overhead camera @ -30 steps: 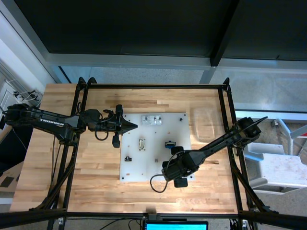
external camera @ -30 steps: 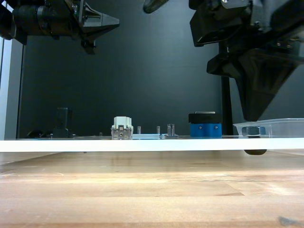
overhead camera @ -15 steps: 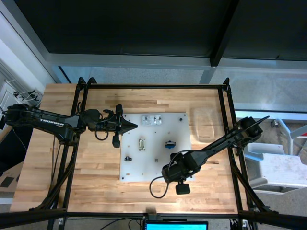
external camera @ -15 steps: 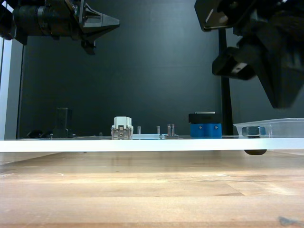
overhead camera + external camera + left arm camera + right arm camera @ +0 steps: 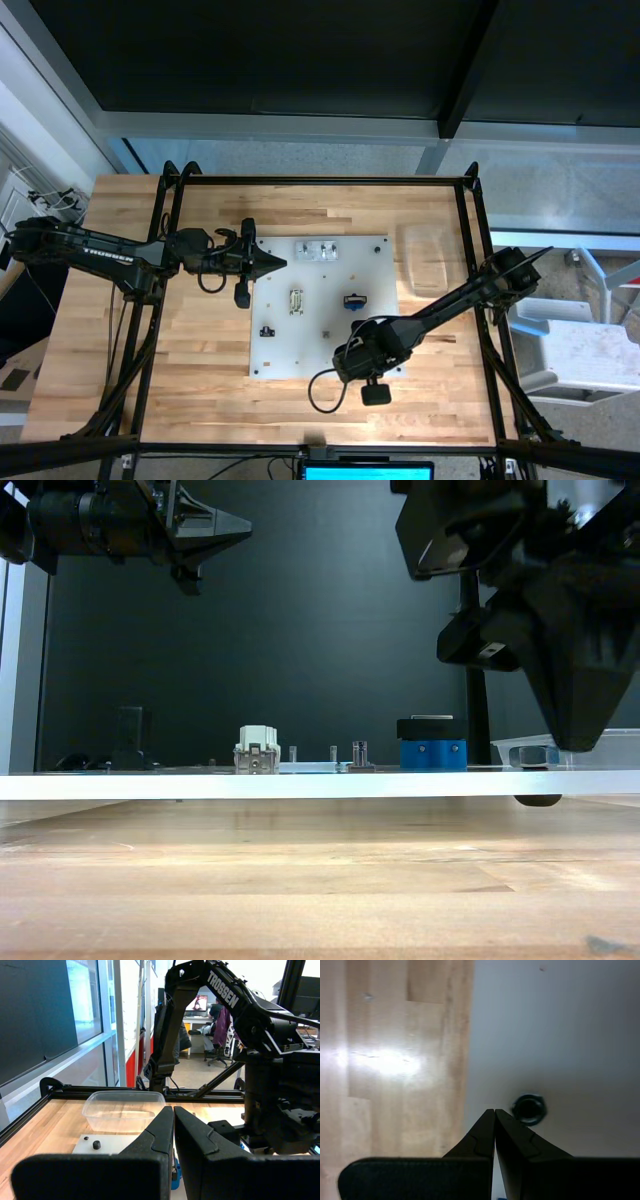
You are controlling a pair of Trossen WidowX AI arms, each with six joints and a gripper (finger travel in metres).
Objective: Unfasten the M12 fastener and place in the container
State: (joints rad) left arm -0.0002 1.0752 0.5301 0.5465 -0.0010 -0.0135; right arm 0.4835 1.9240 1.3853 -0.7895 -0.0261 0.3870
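**A:** Status on the right gripper (image 5: 578,742)?

**B:** Back down at the right of the low view, after lifting clear half a second ago. Closed tight, nothing between the fingers. Hanging just beside the M12 nut (image 5: 529,1108), not around it.

**A:** Any shift in the nut?

**B:** None. Same spot as a second ago: lower right of the low view, on its stud, ribs not visible, at the near right edge of the white board (image 5: 300,345). Only looks inside the container (image 5: 408,262) from that angle. High view puts the container at upper right, off the board, well apart from the nut, with nothing silver spotted in it.

**A:** So no gain from that lift?

**B:** Looks like none. Came away empty; reads as a regrip or a slipped turn. Can't tell how much thread got backed off.

**A:** Left gripper (image 5: 278,264)?

**B:** Idle at the board's upper left corner, raised, fingers pressed together, empty.

**A:** Next?

**B:** Probably open up, centre over the nut, clamp, keep unscrewing. Risk of missing it if closed from this offset.
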